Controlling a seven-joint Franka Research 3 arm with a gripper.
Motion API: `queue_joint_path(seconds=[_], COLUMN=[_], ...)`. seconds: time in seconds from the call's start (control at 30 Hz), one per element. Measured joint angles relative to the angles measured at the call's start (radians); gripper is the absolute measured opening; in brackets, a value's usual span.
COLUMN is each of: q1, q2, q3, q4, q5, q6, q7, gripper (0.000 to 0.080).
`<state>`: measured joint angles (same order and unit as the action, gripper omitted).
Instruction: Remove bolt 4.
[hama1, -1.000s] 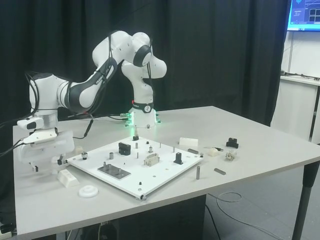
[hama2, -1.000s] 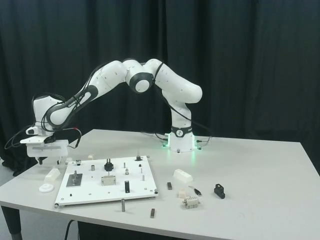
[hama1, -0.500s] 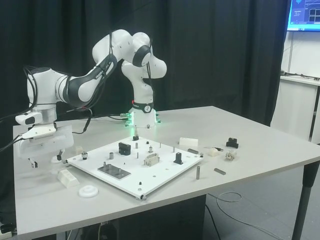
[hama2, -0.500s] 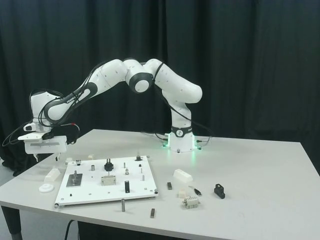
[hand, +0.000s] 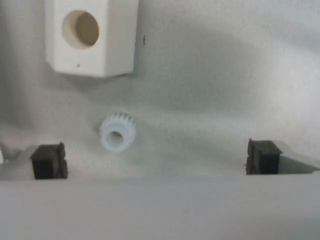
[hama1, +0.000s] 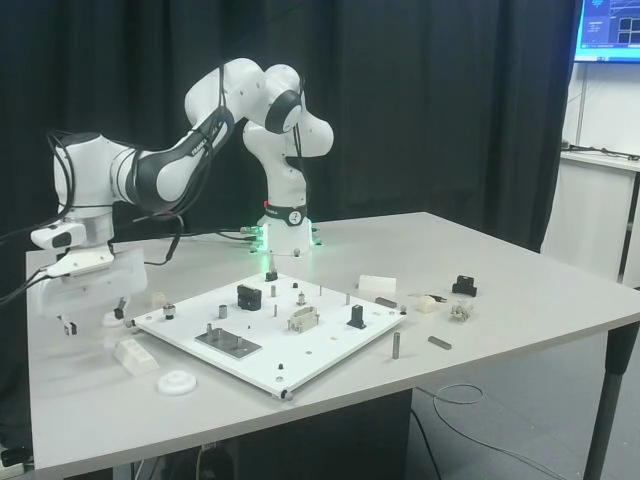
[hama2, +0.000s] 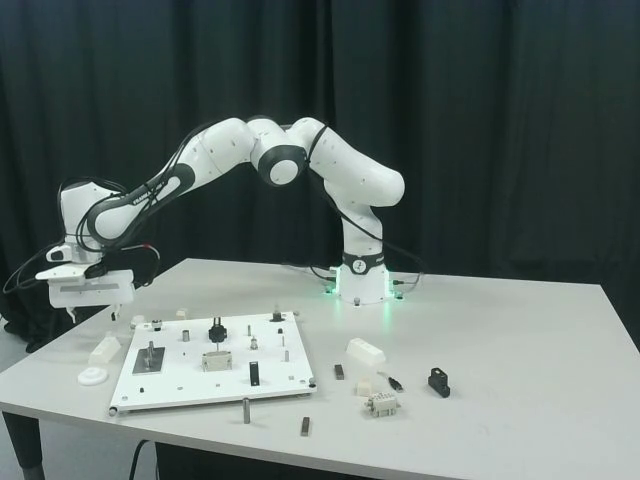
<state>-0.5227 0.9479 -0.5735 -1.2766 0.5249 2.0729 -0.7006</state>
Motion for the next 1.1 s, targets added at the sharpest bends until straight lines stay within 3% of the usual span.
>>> queue_joint_path(seconds=[0.43,0.83,1.1], q1=[0.004,0.044,0.09], q2=[-0.032,-0.081,-0.119], q3=[-0.004,-0.064,-0.095], q4=[0.01,-0.001,-0.048], q5=[0.0,0.0,0.0], q6=[-0.086,-0.256,-0.314], q7=[0.184,0.302,0.41], gripper=[0.08,0.08,0.08])
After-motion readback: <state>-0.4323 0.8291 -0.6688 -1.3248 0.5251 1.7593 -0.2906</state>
